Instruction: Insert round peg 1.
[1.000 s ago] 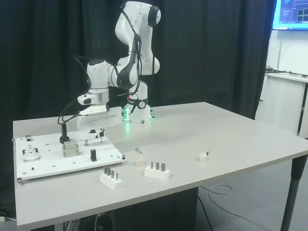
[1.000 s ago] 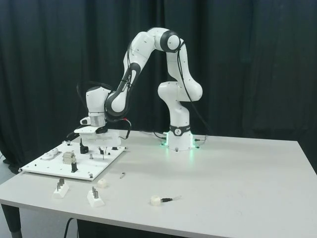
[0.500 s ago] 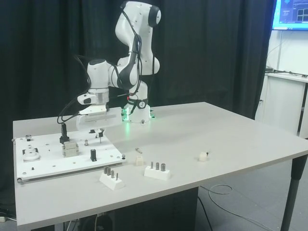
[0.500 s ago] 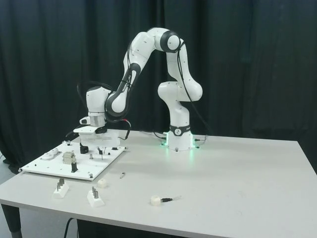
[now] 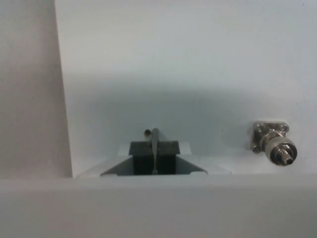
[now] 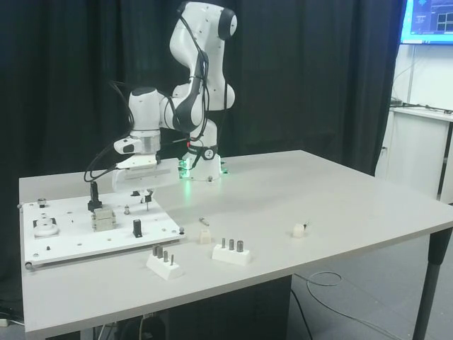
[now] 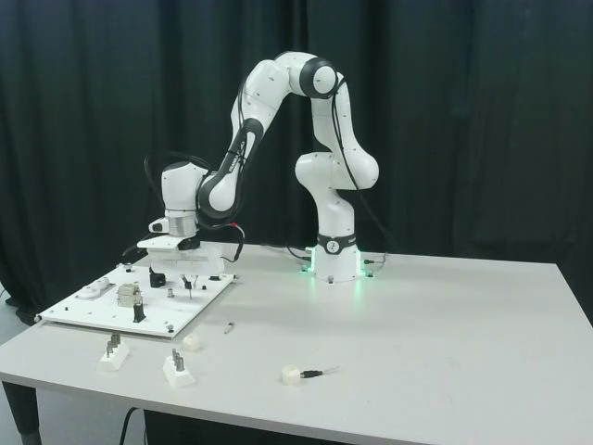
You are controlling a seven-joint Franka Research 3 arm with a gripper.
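Wrist view: we see the gripper [image 5: 154, 157] clamped on a thin peg [image 5: 155, 148], held upright between the black pads [image 5: 141, 157]. The peg tip sits just beside a small hole [image 5: 147, 133] in the white board [image 5: 198, 74]. A metal connector [image 5: 274, 145] is mounted on the board, apart from the peg. Grey table [image 5: 27, 89] shows past the board edge.

First room view: we see the arm [image 6: 187, 99] bent down over the far edge of the board [image 6: 71, 241], gripper [image 6: 146, 195] holding the peg [image 6: 148, 201] just above the board surface. A metal block [image 6: 103, 219] and a black post [image 6: 136, 227] stand on the board nearer the camera. Two white peg racks [image 6: 163, 263] [image 6: 231, 252] sit on the table [image 6: 318, 198] in front of the board.

Second room view: we see the gripper [image 7: 189, 279] low over the board [image 7: 83, 311], peg [image 7: 191, 286] pointing down, tip close to the surface; we cannot tell whether it touches. Green light glows at the arm base [image 7: 335, 269].
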